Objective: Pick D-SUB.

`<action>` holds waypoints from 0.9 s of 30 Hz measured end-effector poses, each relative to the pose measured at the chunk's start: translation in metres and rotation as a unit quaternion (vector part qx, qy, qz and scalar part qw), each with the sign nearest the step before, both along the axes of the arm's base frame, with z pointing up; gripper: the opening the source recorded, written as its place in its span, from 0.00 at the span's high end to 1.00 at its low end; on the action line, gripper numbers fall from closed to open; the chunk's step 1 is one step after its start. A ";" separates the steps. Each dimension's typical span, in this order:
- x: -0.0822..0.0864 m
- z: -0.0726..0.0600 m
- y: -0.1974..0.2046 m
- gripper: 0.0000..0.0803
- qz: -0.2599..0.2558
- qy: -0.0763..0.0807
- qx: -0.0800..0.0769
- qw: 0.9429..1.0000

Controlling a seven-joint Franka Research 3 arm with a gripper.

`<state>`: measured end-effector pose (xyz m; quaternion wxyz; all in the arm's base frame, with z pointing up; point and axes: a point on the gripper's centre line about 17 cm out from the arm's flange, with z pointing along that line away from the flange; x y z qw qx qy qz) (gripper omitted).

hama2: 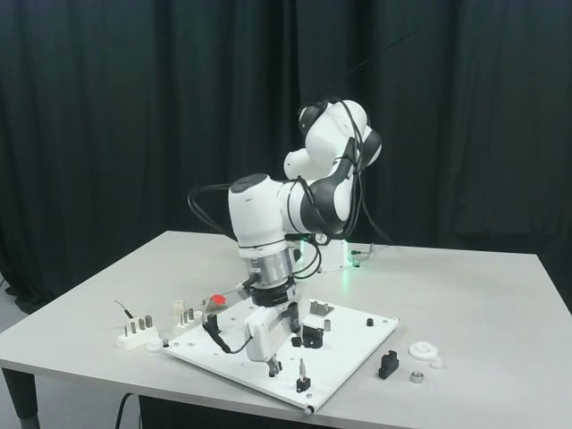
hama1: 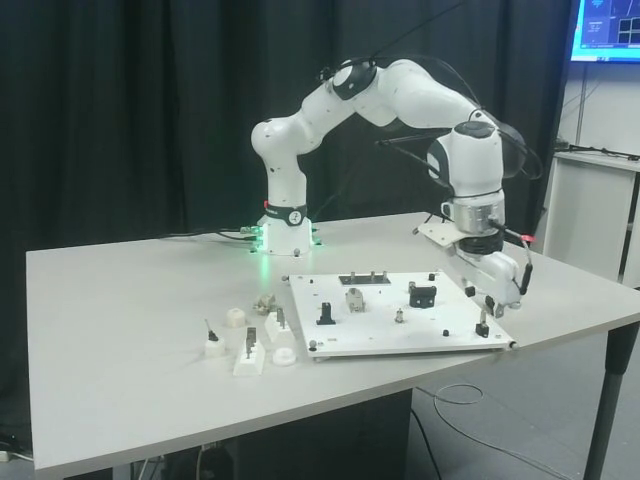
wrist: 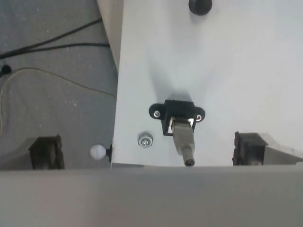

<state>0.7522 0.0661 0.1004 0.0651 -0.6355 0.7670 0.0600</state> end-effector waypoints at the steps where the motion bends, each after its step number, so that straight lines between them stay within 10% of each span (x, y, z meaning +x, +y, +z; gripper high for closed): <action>1: 0.000 0.001 -0.001 0.00 0.003 0.000 -0.003 1.000; 27: -0.004 0.024 -0.010 0.00 0.092 0.015 -0.064 0.994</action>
